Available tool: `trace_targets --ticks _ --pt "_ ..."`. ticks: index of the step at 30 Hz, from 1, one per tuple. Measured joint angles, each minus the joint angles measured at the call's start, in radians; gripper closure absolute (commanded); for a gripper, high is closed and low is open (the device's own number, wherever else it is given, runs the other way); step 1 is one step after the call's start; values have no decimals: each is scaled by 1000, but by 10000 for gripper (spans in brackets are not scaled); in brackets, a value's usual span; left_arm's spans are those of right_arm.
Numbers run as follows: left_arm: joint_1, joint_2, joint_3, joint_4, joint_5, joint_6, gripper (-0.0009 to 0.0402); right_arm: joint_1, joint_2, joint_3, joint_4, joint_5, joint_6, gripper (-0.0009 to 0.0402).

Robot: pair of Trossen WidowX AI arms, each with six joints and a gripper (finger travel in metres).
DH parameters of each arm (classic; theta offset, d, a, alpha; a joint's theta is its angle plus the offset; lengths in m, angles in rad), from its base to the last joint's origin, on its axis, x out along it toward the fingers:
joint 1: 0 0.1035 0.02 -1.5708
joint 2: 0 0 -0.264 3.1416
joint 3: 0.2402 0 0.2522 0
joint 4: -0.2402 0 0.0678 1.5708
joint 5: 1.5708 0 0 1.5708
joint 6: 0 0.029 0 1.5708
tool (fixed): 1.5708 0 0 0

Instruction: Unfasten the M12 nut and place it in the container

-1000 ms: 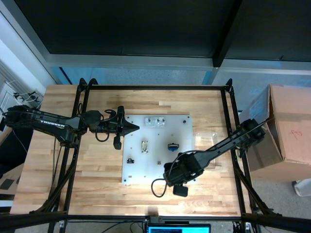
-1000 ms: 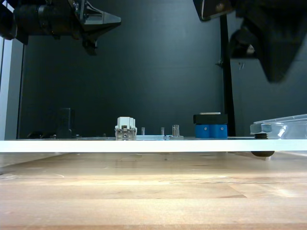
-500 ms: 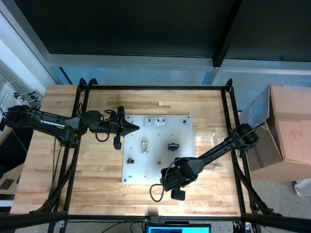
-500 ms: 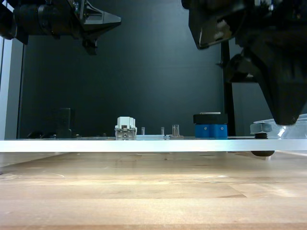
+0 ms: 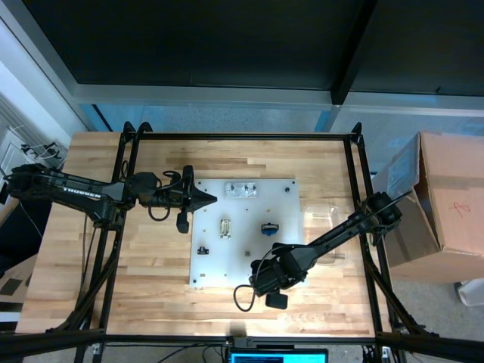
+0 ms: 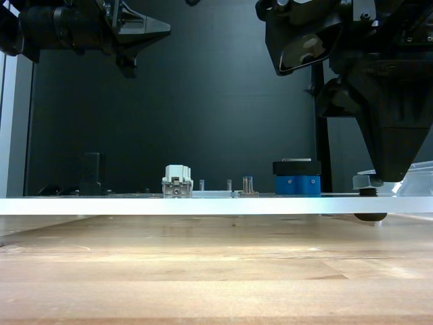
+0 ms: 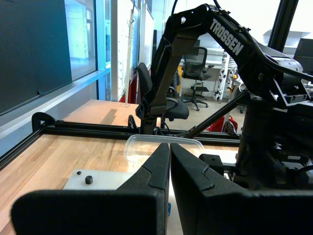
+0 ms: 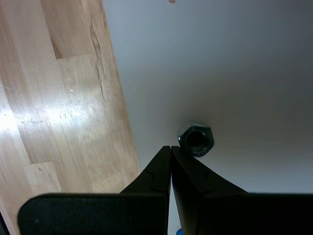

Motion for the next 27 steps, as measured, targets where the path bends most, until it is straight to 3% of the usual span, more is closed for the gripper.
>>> trace_targets --ticks 6,9,10,12,17,25,27 --pt "0 0 0 0 0 0 393 0 -2 0 -26 20 5 394" --pt "0 0 0 0 0 0 393 1 -11 2 -132 177 99 394" --pt "0 0 0 0 0 0 393 1 -18 3 -153 209 122 394" --pt "0 0 0 0 0 0 393 -3 -34 7 -160 219 129 393" --pt "0 0 0 -1 0 0 393 2 -60 7 -161 185 136 393" --pt "0 0 0 0 0 0 393 0 -90 74 -153 12 100 393" --pt "0 0 0 0 0 0 393 1 -92 104 -153 -9 89 393"
